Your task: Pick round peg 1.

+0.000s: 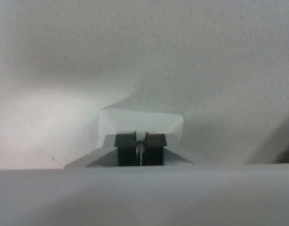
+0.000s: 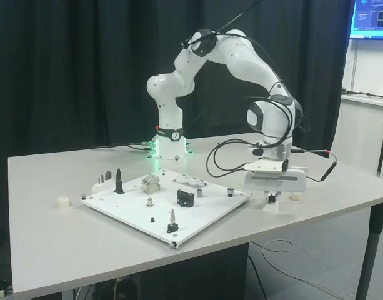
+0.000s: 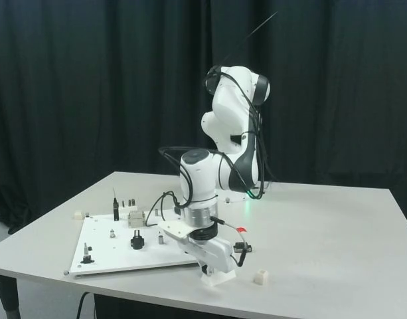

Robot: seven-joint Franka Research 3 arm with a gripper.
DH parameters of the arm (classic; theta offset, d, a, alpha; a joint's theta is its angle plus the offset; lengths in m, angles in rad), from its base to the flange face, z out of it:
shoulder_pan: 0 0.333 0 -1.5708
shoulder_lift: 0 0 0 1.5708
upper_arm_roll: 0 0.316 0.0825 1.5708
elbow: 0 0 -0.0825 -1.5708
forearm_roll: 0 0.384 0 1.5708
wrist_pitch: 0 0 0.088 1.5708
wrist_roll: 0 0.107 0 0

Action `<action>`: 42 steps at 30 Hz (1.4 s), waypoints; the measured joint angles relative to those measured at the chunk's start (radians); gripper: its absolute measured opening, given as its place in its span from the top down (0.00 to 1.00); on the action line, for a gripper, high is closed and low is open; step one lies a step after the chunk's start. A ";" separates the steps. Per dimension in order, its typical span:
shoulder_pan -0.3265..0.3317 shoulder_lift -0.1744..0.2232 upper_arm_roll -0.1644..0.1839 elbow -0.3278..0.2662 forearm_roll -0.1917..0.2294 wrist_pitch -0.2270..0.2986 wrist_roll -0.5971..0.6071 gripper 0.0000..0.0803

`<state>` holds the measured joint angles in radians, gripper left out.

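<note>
While jaws (image 1: 140,149) clamp peg (image 1: 140,151), table (image 1: 219,70) open.

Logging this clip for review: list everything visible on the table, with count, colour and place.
Assembly board: one, white, on the table, carrying small black and grey parts.
Small block: one, white, beside the board's far end from the gripper.
Holder block: one, white, under the gripper, off the board.
Small cube: one, white, beside that holder.
Round peg: one, grey, between the fingers.
Table: one, grey.
Gripper: one, black fingers, low over the holder.
</note>
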<state>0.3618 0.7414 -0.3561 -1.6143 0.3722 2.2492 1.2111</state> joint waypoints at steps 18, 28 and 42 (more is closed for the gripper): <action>0.000 -0.009 -0.011 0.065 -0.001 -0.078 0.000 0.96; 0.000 -0.025 -0.036 0.123 -0.029 -0.177 0.000 0.96; 0.000 -0.031 -0.055 0.174 -0.072 -0.249 0.016 0.96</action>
<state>0.3616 0.7103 -0.4115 -1.4402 0.3000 2.0006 1.2269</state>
